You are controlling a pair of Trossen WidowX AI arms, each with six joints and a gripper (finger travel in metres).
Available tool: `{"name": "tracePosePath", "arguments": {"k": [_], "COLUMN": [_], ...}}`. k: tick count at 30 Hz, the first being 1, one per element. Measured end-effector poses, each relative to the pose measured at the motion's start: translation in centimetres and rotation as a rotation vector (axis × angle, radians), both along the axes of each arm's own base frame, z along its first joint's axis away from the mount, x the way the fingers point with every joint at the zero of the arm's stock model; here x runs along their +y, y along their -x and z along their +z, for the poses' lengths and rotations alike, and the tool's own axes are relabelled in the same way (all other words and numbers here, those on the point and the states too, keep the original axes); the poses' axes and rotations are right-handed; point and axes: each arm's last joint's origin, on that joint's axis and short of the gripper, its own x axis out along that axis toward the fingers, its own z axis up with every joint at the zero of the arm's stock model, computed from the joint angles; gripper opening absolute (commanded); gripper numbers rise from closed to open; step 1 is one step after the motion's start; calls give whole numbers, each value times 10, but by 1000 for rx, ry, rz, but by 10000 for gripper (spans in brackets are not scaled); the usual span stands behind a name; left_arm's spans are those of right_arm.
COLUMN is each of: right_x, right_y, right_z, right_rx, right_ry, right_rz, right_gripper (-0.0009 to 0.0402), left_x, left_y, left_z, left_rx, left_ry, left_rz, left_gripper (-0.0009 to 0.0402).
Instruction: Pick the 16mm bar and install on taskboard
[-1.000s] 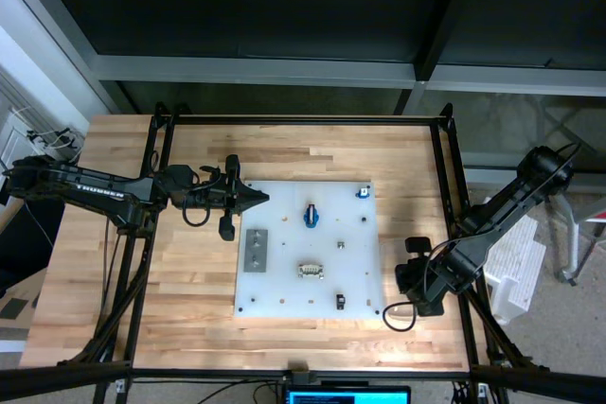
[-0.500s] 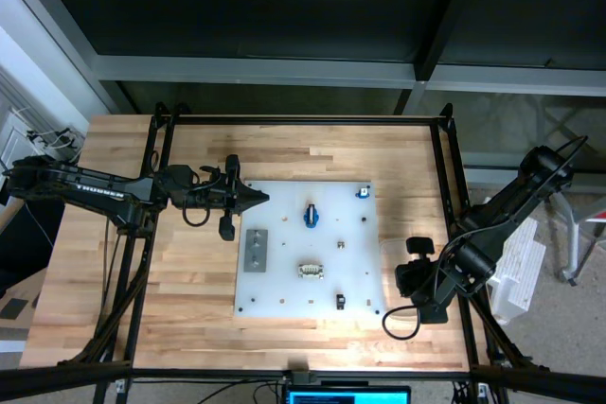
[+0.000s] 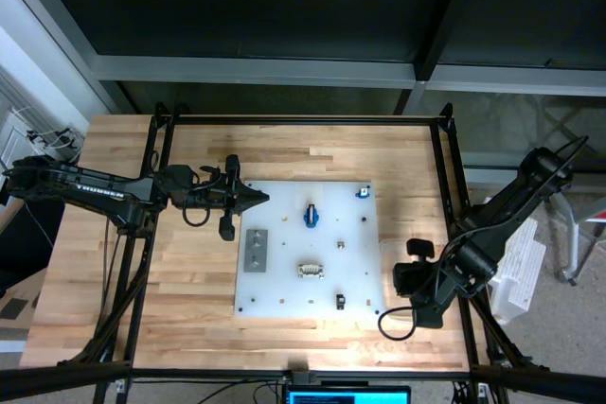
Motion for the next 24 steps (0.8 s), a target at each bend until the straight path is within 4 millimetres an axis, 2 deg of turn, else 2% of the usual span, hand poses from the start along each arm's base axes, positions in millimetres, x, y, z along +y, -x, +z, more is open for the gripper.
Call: {"name": "tracePosePath", "arguments": {"k": [12, 19, 24], "right_x": [22, 24, 26], "right_y": [-38, -61, -70], "right_z": [-9, -19, -27], "right_rx": [73, 100, 111], "right_ry": [61, 92, 110], "right_rz": [-27, -41, -35], "right_gripper": [27, 33, 32], "left_x": [0, 0, 0], "left_y": [0, 0, 0], "left_z": [0, 0, 0], "left_rx": [0, 0, 0], "left_ry": [0, 0, 0], "left_rz": [0, 0, 0], "left_gripper": [0, 0, 0]}}
